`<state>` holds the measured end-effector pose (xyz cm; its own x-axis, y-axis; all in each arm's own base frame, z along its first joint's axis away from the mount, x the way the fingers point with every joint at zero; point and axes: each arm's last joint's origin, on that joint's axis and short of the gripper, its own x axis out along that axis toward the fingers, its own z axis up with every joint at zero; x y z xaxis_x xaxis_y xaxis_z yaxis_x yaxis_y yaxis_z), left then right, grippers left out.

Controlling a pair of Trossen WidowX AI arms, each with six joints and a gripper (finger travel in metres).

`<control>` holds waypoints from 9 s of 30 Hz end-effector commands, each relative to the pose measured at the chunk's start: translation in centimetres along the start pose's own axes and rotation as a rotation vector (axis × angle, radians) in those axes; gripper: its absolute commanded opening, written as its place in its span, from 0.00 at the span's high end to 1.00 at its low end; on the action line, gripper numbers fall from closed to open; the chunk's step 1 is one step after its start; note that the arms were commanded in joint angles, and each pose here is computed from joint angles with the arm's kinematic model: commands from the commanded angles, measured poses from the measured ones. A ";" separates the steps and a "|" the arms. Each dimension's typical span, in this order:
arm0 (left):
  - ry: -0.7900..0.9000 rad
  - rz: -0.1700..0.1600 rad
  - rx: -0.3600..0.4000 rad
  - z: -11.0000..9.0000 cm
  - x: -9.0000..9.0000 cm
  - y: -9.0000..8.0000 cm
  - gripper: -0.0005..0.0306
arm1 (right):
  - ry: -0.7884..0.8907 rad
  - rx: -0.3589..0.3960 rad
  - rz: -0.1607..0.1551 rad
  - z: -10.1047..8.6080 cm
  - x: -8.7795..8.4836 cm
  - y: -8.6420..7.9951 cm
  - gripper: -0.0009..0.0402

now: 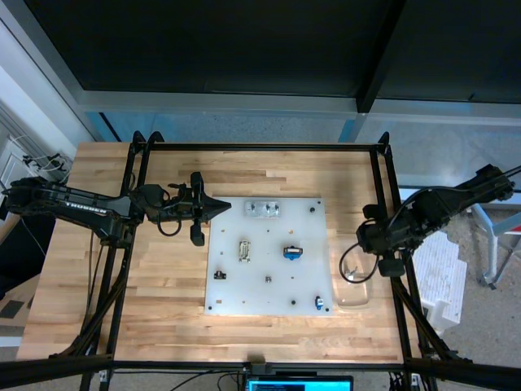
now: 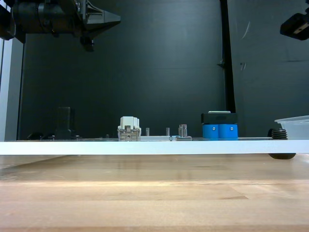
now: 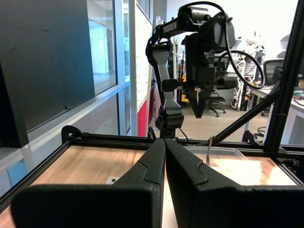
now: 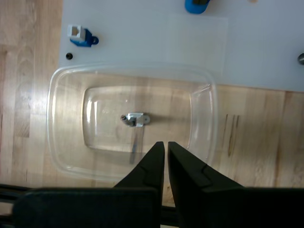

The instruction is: Pick the RJ45 connector and install on taskboard

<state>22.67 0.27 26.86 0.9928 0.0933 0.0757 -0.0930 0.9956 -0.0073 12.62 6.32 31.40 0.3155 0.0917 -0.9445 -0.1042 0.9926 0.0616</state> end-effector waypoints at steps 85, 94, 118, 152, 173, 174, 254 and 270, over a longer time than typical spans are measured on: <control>0.000 0.000 0.000 0.0 0.0 0.0 0.98 | 0.024 0.022 -0.037 -2.8 12.7 3.4 0.44; 0.000 0.000 0.000 0.0 0.0 0.0 0.98 | 0.025 0.016 -0.037 -2.8 12.7 3.4 0.56; 0.000 0.000 0.000 0.0 0.0 0.0 0.98 | 0.036 0.010 -0.023 -2.6 12.1 3.6 0.97; 0.000 0.000 0.000 0.0 0.0 0.0 0.98 | -0.020 0.106 0.005 2.2 7.0 6.0 0.98; 0.000 0.000 0.000 0.0 0.0 0.0 0.98 | 0.010 0.105 -0.050 7.8 10.3 10.5 0.98; 0.000 0.000 0.000 0.0 0.0 0.0 0.98 | 0.010 0.105 -0.050 8.0 10.5 10.6 0.98; 0.000 0.000 0.000 0.0 0.0 0.0 0.98 | 0.028 0.077 -0.072 7.8 14.6 11.6 0.98; 0.000 0.000 0.000 0.0 0.0 0.0 0.98 | 0.024 0.078 -0.070 7.7 14.8 11.5 0.98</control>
<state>22.67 0.27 26.86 0.9927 0.0933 0.0761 -0.0930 0.9956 -0.0073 23.42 19.75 20.75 0.3045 0.0244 -0.9522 -0.0082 0.9997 0.0230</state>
